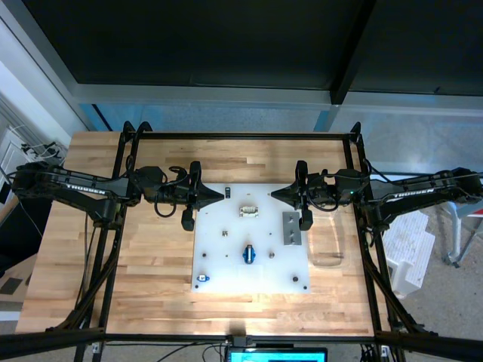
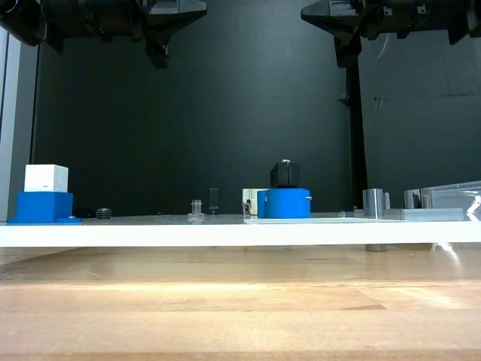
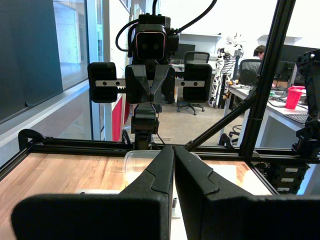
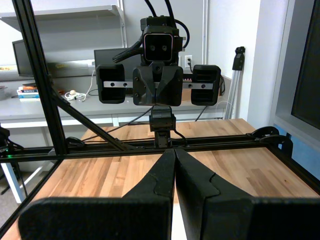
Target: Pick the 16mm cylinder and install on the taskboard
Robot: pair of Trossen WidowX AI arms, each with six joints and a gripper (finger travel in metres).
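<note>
White square taskboard [image 1: 264,275], black left gripper [image 1: 219,194], right gripper [image 1: 275,194] above, jaws together

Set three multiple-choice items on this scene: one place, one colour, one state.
1. The grey metal block lies: A on the taskboard; B on bare wood; C held aloft.
2. The fitting at mid-board is: A red; B blue; C green.
3. The left gripper and right gripper, raised high above the board's far side, have fingers: A shut; B wide open; C gripping a peg.
Key: 1 A, it stands on the white board; 2 B, plainly blue; 3 A, both wrist views show them closed together, empty.
</note>
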